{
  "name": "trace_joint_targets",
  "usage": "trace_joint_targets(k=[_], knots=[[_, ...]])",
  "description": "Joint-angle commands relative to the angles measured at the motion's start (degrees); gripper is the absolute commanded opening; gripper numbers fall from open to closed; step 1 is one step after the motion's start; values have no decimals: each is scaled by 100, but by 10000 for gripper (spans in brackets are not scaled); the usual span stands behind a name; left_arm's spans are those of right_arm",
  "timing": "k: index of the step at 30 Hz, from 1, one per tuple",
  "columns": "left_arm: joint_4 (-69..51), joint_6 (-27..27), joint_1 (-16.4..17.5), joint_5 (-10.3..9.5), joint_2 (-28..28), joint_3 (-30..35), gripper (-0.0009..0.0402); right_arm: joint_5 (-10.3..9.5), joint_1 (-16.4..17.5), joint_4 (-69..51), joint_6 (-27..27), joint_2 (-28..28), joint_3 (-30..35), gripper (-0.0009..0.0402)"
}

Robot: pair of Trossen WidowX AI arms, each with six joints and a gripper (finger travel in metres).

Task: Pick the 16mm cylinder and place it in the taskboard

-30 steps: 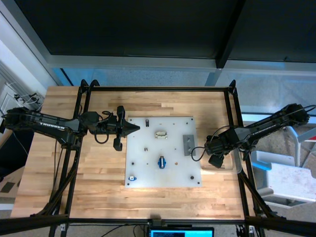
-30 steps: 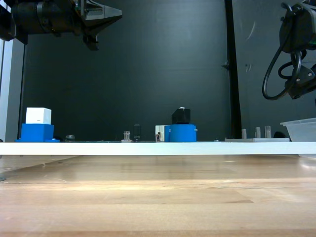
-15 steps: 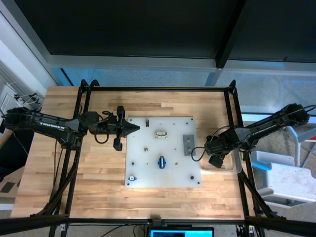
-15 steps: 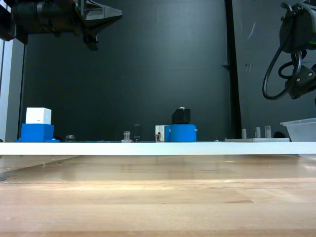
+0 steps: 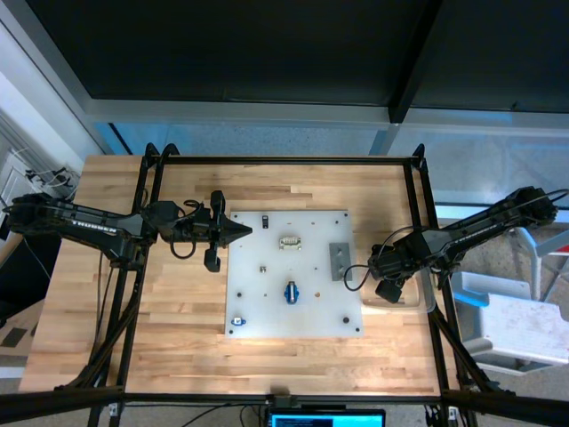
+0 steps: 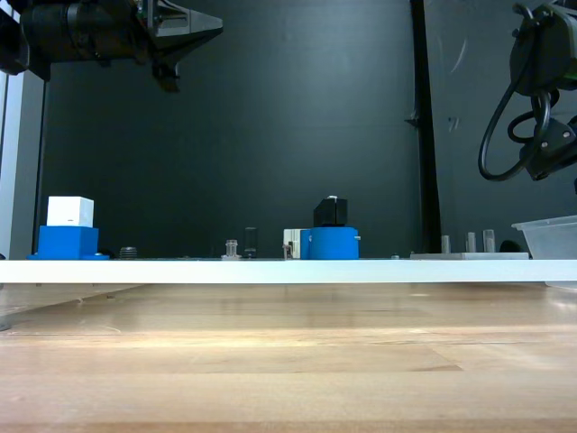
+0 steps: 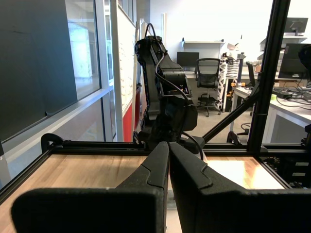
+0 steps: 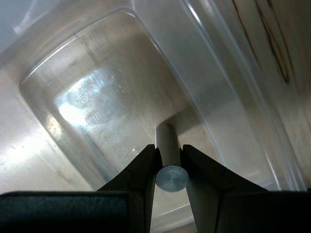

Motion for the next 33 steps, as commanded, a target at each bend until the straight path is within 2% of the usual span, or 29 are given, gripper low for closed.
trace_joint_targets(k=[1,33], knots=[[0,0,0,0,0,0,0,4,4,-33,4,0,55,29],[0,0,2,0,0,0,0,4,33,-1720,-339,0,1622,29]])
